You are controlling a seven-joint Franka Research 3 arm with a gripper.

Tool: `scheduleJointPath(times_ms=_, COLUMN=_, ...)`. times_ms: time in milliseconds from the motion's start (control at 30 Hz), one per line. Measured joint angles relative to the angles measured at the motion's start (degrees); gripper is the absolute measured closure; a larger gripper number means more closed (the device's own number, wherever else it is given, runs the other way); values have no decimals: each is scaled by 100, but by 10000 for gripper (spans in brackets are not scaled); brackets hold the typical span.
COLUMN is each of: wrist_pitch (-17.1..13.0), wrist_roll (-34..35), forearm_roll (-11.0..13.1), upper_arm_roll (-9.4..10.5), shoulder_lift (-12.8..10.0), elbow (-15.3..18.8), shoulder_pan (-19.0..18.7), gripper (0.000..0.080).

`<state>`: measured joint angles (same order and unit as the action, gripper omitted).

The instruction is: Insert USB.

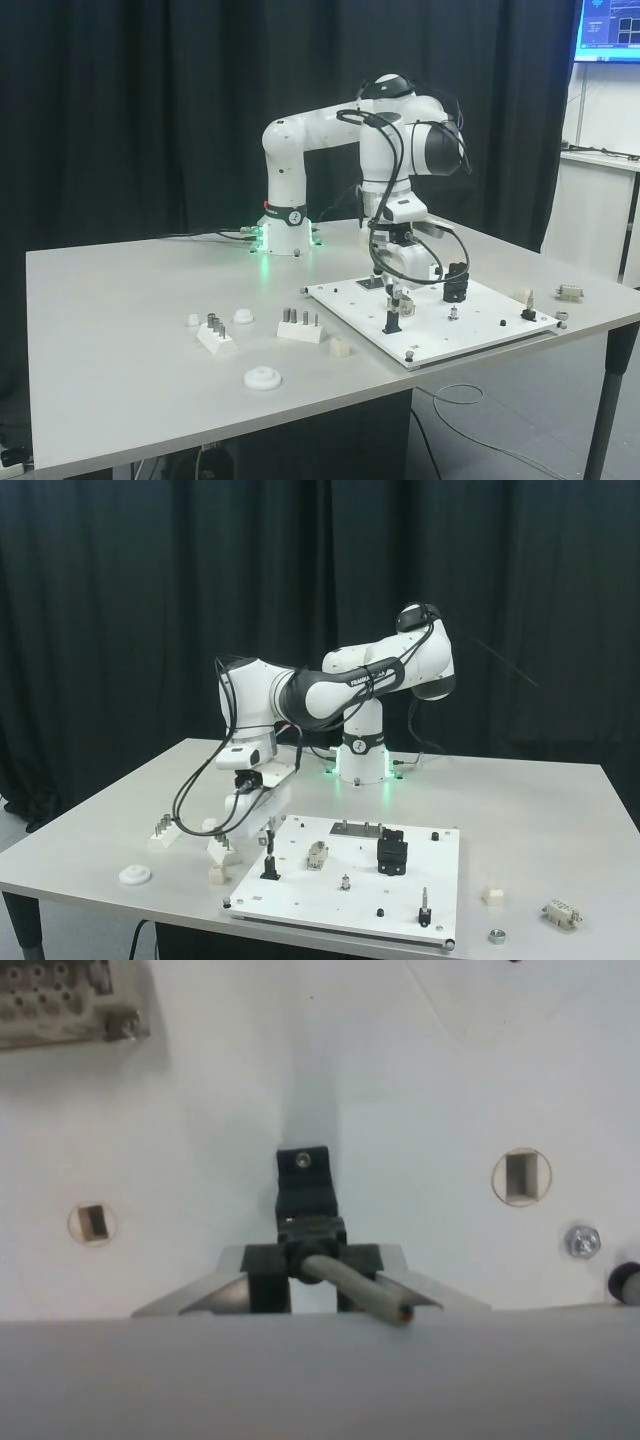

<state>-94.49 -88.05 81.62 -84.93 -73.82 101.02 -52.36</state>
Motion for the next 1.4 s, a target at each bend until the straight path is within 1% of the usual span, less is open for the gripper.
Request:
scheduleJointPath(times_ms=100, wrist_pitch=-72, wrist_roll=0, forearm_roll=0, upper_arm_roll=11, shoulder_lift=0, elbow=6, shoulder_pan=0, gripper=708)
scheduleJointPath(times_ms=300, wrist_pitch=-114, wrist_roll=-34, forearm_roll=0, upper_arm_roll=13, shoulder_lift=0, elbow=23, shoulder_pan=0, gripper=708)
scheduleJointPath(times_ms=933, wrist_pitch=-57, wrist_roll=-78, forearm_roll=0, upper_arm_roll=1, shoulder_lift=3, elbow=90, shoulder_pan=-79, gripper=708)
scheduleJointPath(times_ms=1200, wrist_pitch=-85, wrist_roll=-78, forearm_roll=0, upper_arm_roll=5, shoulder_lift=1, elbow=105, shoulder_pan=-95, gripper=708)
scheduleJointPath(times_ms=1400, wrist_pitch=-160, wrist_roll=-79, forearm_roll=0, upper_arm_roll=33, shoulder_lift=0, elbow=117, shoulder_pan=-95, gripper=708)
